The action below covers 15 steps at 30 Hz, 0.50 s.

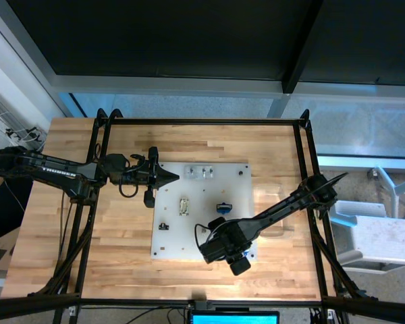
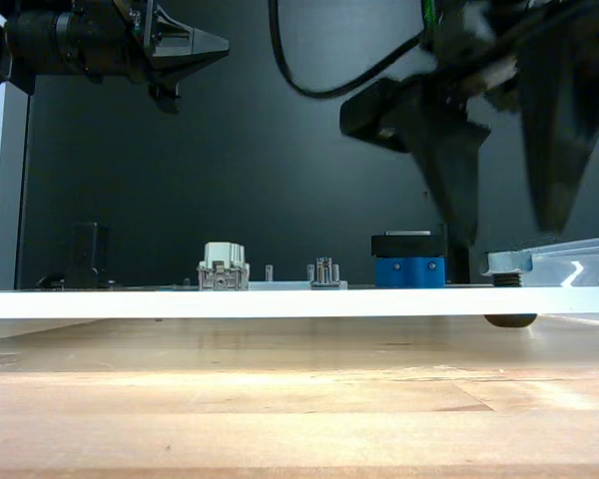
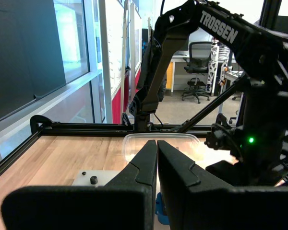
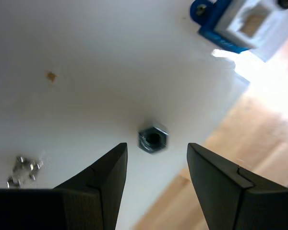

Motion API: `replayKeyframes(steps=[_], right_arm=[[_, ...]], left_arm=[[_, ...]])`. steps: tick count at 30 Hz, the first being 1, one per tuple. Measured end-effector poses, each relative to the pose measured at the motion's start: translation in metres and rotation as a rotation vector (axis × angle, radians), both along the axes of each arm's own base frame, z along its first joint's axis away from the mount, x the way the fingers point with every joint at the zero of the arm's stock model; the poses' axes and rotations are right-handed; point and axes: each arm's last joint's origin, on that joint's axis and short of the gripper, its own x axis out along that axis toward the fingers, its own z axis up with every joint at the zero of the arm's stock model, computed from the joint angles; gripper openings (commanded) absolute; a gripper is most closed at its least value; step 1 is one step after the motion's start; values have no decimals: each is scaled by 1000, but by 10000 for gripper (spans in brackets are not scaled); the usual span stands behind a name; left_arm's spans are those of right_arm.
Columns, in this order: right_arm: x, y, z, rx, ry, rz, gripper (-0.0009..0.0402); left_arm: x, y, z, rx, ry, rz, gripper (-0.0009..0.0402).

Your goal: Pick the M12 fastener and fasten on the M12 threads

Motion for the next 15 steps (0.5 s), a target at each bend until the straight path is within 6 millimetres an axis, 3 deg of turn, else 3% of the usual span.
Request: replayKeyframes(steps=[7,15], right_arm=[[-9,-4,21,-54,-50,345,150],[-14,-10,24,-234,-32,846,128]], left_arm=[[0,0,0,0,0,0,0],[0,0,0,0,0,0,0]])
